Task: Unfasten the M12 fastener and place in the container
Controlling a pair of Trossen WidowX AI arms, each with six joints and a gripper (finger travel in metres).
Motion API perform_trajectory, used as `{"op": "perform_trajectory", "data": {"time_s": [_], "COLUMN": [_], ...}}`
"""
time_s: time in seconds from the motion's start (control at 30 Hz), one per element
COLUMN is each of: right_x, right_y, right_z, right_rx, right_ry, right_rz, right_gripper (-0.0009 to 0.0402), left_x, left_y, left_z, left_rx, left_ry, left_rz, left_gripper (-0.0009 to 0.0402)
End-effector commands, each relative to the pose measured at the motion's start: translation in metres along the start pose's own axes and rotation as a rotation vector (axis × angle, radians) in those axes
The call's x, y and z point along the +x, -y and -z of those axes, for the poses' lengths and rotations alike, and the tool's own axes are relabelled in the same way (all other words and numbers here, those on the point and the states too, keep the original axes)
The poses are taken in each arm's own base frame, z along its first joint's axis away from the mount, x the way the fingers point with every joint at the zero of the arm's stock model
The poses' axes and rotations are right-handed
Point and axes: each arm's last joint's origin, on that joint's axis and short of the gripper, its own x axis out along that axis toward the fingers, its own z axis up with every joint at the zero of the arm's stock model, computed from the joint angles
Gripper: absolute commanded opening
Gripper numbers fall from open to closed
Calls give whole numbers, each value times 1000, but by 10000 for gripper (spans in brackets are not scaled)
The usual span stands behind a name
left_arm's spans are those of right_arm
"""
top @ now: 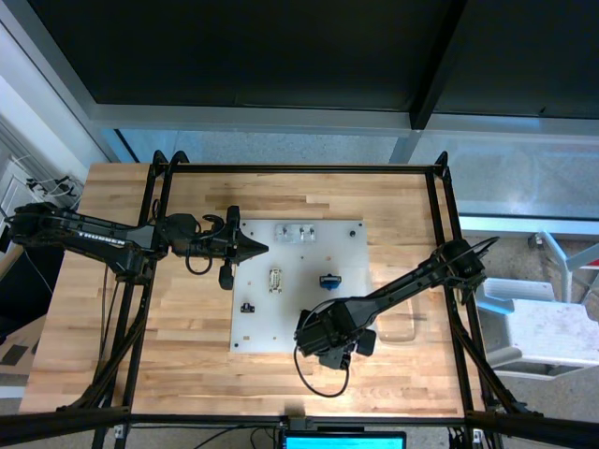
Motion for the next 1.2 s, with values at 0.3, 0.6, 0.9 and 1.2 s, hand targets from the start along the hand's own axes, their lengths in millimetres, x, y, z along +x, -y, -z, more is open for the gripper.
{"op": "perform_trajectory", "data": {"time_s": [0.3,0.6,0.9,1.2], "right_x": [-24,-26,-14,4], "right_y": [-6,-15,-19,-20], "right_z": [0,-3,-7,0], "right_rx": [679,1143,1257,1287], "right_ry": [56,67,99,113], "right_rz": [24,13,-46,-62], "right_gripper": [229,111,6,0], "left_x": [0,0,0,0], "left_y": [0,0,0,0], "left_z": [0,0,0,0], "left_rx": [0,0,0,0], "left_ry": [0,0,0,0], "left_rz": [0,0,0,0], "left_gripper": [0,0,0,0]}}
